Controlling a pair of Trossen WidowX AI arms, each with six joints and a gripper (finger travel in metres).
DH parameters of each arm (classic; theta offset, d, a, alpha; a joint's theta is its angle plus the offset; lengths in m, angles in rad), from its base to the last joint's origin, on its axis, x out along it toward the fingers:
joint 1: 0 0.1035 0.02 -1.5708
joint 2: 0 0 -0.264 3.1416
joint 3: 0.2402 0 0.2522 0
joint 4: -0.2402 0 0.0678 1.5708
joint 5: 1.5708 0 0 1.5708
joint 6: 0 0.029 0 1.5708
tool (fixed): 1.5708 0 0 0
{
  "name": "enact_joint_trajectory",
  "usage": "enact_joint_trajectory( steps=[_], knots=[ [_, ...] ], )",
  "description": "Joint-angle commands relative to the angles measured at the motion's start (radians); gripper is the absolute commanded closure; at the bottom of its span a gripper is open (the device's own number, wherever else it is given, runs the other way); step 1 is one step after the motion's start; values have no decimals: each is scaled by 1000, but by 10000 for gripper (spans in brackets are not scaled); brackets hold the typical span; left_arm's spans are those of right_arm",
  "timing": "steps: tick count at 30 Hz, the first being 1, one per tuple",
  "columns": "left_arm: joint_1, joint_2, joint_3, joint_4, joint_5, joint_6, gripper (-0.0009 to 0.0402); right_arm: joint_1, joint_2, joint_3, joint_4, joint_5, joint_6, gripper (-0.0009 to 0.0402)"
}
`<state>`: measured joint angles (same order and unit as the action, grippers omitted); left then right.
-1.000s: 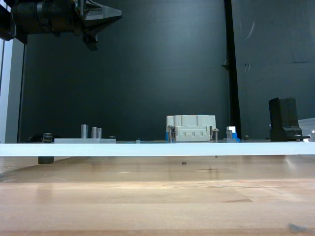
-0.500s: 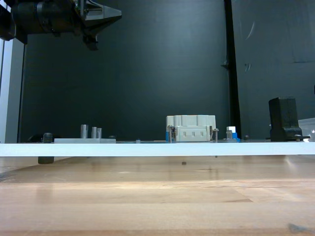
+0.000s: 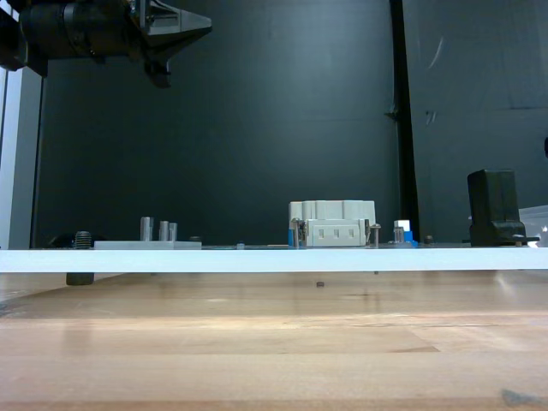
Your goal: Pick the 16mm bar and place in it's hole on the taskboard
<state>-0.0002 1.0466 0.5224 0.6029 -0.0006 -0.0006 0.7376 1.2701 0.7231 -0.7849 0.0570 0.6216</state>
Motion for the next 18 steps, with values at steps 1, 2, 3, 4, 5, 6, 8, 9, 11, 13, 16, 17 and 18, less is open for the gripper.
enact_joint_trajectory(
  steps=[1, 2, 3, 4, 5, 6, 8, 9, 11, 13, 16, 17, 18],
  knots=[
    [0, 0, 0, 0, 0, 0, 393, 0, -16, 48, -71, -1, 3, 316],
    [0, 0, 0, 0, 0, 0, 393, 0, -24, 64, -102, -1, 4, 314],
    [0, 0, 0, 0, 0, 0, 393, 0, -34, 82, -134, -1, 3, 312],
    [0, 0, 0, 0, 0, 0, 393, 0, -46, 101, -165, 1, 3, 310],
    [0, 0, 0, 0, 0, 0, 393, -2, -58, 122, -194, 6, 3, 307],
    [0, 0, 0, 0, 0, 0, 393, -10, -68, 140, -219, 11, 8, 304],
    [0, 0, 0, 0, 0, 0, 393, -40, -86, 167, -256, 11, 25, 294],
    [0, 0, 0, 0, 0, 0, 393, -56, -93, 175, -269, 8, 24, 288],
    [0, 0, 0, 0, 0, 0, 393, -77, -97, 181, -284, 2, 14, 276],
    [0, 0, 0, 0, 0, 0, 393, -79, -97, 179, -285, 4, -4, 265],
    [0, 0, 0, 0, 0, 0, 393, -80, -98, 172, -294, 11, -8, 249],
    [0, 0, 0, 0, 0, 0, 393, -80, -98, 171, -301, 14, -10, 243],
    [0, 0, 0, 0, 0, 0, 393, -80, -98, 169, -306, 14, -10, 238]
  ],
)
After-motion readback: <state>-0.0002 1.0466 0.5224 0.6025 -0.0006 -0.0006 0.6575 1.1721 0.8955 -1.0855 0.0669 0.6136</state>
